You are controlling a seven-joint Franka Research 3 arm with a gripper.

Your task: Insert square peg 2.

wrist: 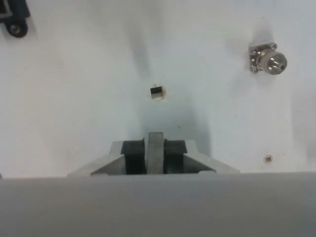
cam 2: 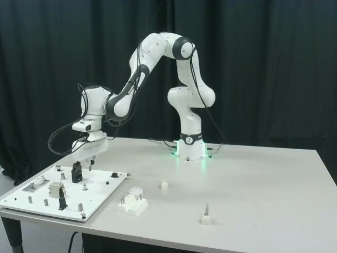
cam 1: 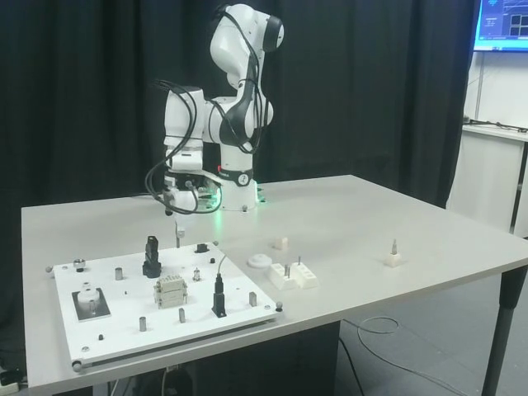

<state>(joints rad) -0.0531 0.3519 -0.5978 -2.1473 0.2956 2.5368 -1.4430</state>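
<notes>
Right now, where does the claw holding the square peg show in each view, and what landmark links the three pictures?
Wrist view: claw in the foreground, shut on the grey peg, over the white board.
First room view: claw left of centre, near the board's far edge.
Second room view: claw at the left, over the board.
Shared landmark: the white board.

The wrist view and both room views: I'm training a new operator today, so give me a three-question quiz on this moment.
1. True or false: the gripper holds a square peg.
2. The white board lies: A) on the floor B) on the grey table C) on a shelf.
3. Fill in: the square hole in the board is still ____.

Key: 1 true; 2 B; 3 empty.
</notes>
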